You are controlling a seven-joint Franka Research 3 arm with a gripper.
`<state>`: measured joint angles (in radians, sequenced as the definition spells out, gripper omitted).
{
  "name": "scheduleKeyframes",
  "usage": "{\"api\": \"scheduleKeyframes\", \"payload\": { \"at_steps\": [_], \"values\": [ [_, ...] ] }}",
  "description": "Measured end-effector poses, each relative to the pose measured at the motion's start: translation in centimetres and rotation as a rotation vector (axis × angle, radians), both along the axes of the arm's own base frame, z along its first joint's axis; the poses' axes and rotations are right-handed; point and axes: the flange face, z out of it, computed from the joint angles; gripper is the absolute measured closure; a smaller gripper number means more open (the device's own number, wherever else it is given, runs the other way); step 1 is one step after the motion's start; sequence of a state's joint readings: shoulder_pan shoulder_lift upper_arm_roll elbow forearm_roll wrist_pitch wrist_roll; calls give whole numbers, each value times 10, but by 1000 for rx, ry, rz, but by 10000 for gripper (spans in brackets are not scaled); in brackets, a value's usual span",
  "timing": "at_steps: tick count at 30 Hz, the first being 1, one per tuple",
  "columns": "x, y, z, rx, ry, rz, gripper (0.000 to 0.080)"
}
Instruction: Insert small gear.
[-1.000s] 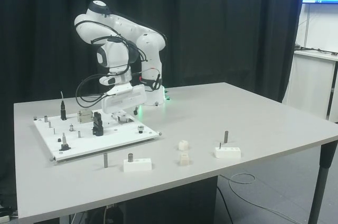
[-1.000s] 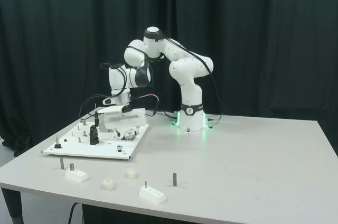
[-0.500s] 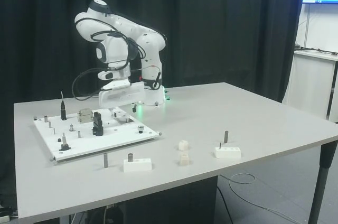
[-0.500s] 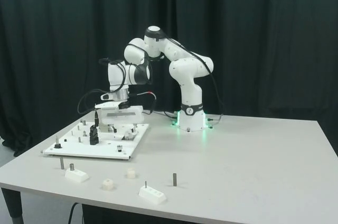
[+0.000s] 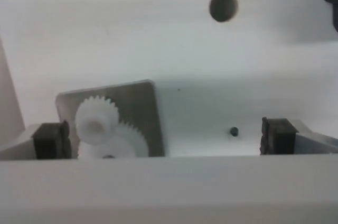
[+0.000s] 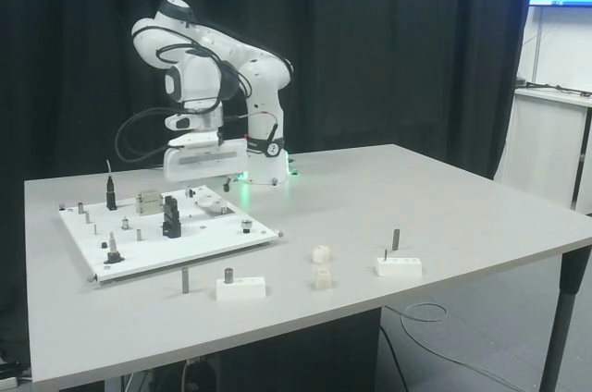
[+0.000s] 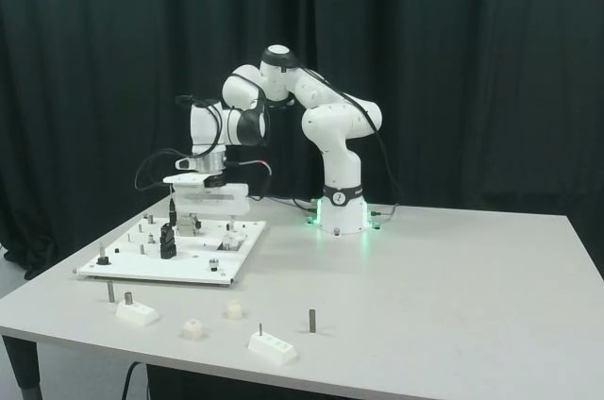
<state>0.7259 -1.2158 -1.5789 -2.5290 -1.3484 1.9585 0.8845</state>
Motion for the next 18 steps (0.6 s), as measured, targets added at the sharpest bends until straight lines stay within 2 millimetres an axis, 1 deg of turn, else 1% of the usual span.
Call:
{"api": "scheduleKeyframes", "payload": {
  "at_steps": [10,18],
  "values": [
    [-4,-7,1,-7,-2,-32,3],
    [-4,-8,-1,-6,-2,-42,3]
  ]
}}
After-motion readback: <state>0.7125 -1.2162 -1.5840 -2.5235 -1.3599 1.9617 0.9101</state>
